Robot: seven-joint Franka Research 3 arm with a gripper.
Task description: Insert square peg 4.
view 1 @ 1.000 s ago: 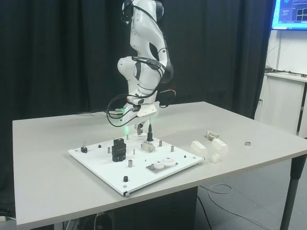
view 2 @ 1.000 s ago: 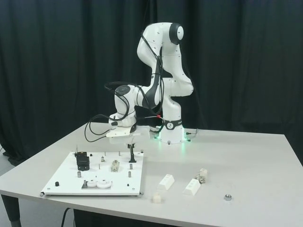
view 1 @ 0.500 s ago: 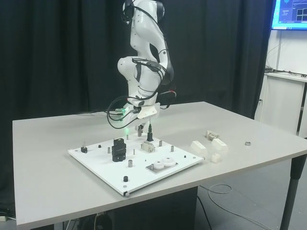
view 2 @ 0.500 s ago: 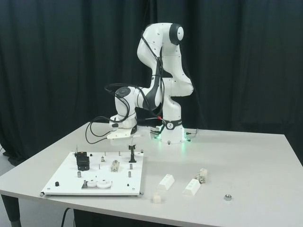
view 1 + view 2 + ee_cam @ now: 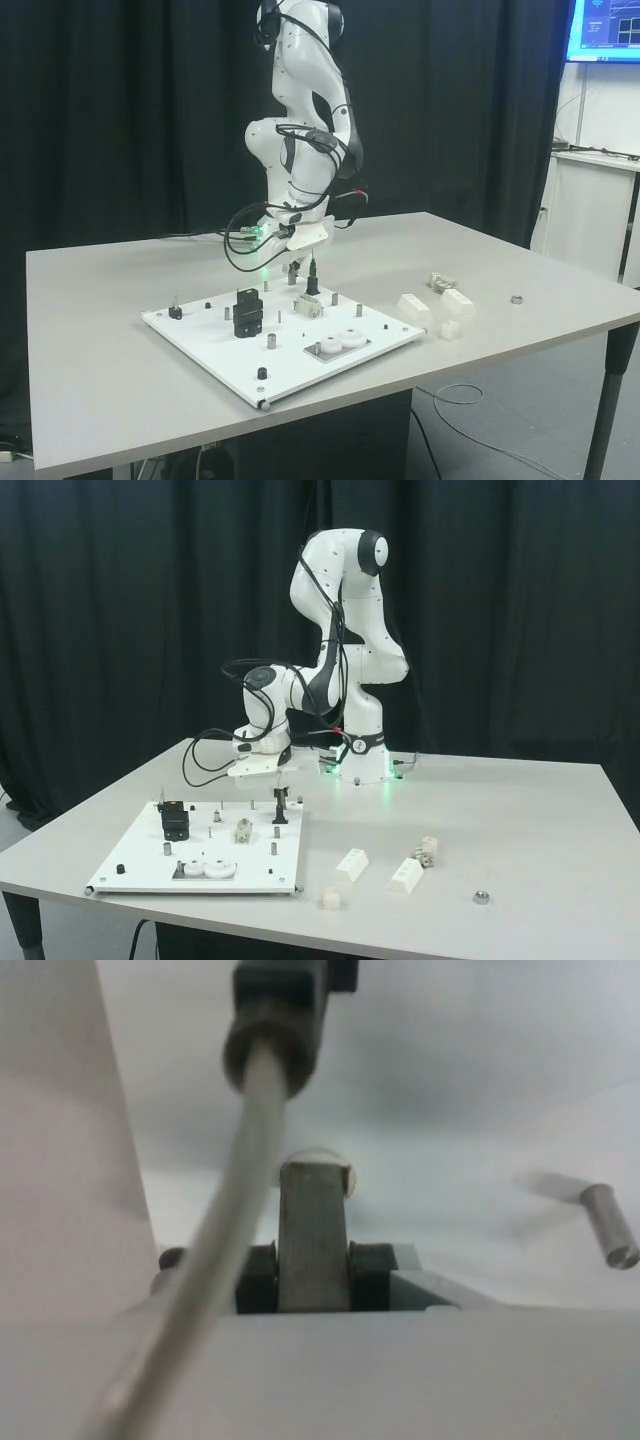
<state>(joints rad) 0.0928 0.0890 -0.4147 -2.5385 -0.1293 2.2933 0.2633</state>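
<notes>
A grey square peg [image 5: 313,1235] stands upright in a black holder [image 5: 370,1265] on the white board [image 5: 205,345]. In the room views the same peg and holder show as a thin black upright [image 5: 311,276] [image 5: 279,808] near the board's far edge. My gripper [image 5: 295,265] [image 5: 278,781] hangs a short way above it, open and holding nothing. A grey cable with a black plug [image 5: 275,1020] crosses the wrist view in front of the peg.
On the board [image 5: 140,865] stand a black block [image 5: 247,311], two white gears [image 5: 340,343] and several small pins [image 5: 610,1228]. White blocks [image 5: 440,305] [image 5: 352,863] and a small nut [image 5: 517,298] lie on the grey table beside the board.
The gripper has risen away from the peg's holder over the last second. The peg stays standing on the board.
</notes>
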